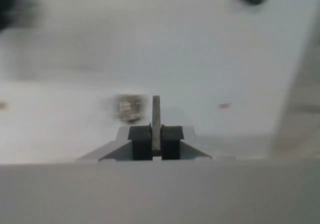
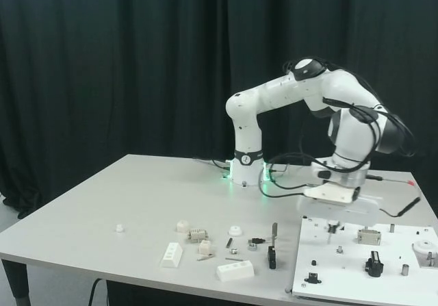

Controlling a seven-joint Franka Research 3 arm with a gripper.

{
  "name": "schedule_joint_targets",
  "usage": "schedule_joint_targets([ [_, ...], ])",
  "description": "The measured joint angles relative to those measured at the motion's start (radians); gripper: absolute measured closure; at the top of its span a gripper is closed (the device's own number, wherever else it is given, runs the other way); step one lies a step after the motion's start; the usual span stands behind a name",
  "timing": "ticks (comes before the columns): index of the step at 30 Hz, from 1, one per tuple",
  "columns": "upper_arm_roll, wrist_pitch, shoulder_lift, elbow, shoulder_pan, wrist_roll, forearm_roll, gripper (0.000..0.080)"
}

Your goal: Place square peg 1.

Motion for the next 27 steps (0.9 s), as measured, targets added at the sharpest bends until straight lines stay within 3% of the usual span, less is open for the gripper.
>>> schedule_joint_targets([
  [10, -0.062, -0.001, 0.000, -0.106, -0.020, -0.171, -0.054, 0.0769],
  [18, -0.107, 0.013, 0.002, -0.202, -0.044, -0.319, -0.055, 0.0769],
  [27, -0.118, 0.060, 0.006, -0.282, -0.095, -0.459, -0.029, 0.0769],
])
